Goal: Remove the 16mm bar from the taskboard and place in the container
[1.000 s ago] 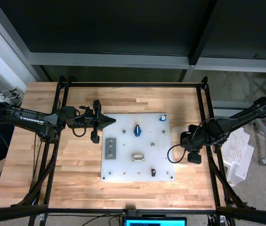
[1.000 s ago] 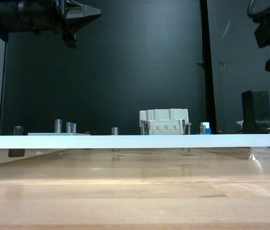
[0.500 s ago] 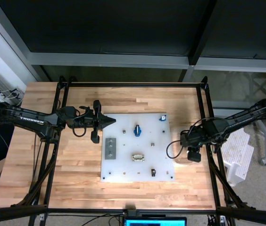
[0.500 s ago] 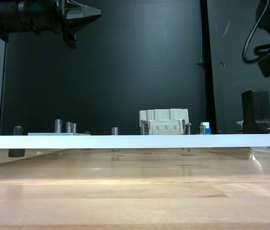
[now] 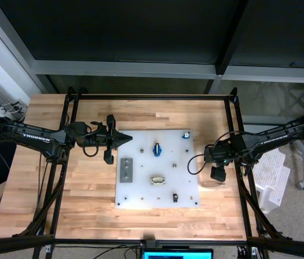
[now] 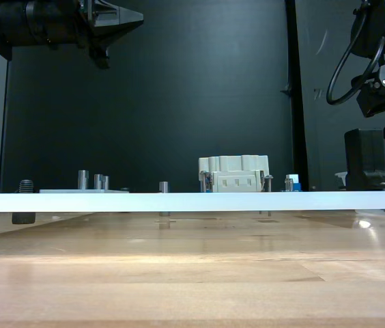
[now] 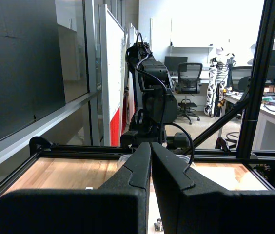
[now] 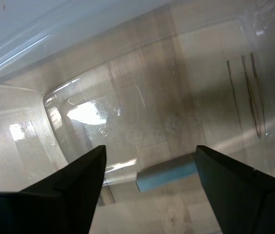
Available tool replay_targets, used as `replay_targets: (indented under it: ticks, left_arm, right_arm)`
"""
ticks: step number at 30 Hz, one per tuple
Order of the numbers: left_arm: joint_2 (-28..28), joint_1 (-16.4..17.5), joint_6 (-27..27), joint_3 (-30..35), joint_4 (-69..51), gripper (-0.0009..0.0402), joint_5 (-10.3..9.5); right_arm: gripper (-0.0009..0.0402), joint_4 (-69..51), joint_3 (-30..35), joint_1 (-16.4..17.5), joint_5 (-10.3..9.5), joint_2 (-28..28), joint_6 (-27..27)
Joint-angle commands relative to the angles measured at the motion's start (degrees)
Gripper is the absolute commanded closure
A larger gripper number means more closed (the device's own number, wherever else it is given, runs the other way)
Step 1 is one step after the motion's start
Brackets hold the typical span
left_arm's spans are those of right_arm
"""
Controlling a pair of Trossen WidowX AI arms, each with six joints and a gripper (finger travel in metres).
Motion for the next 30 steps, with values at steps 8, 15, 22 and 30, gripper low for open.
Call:
replay_targets:
  ticks: [8,15,22,30]
  left_arm:
    - [0.0,0.0,0.0,0.0,0.0,0.0393,0.02]
    - [0.0,0.0,0.0,0.0,0.0,0.0393,0.02]
    - [0.0,0.0,0.0,0.0,0.0,0.0393,0.02]
    - [0.0,0.0,0.0,0.0,0.0,0.0393,0.02]
  right_arm:
    - [0.0118,1.0,0.1,0.0,0.07,-0.2,-0.9]
    - [0.0154,3.0,5.4,0.0,4.42,-2.8,-7.6]
    - [0.0212,17.1,11.3,0.0,10.10,-3.2,-18.3]
    - [0.0305,45.0,8.3,-3.3,11.21,-3.2,-28.5]
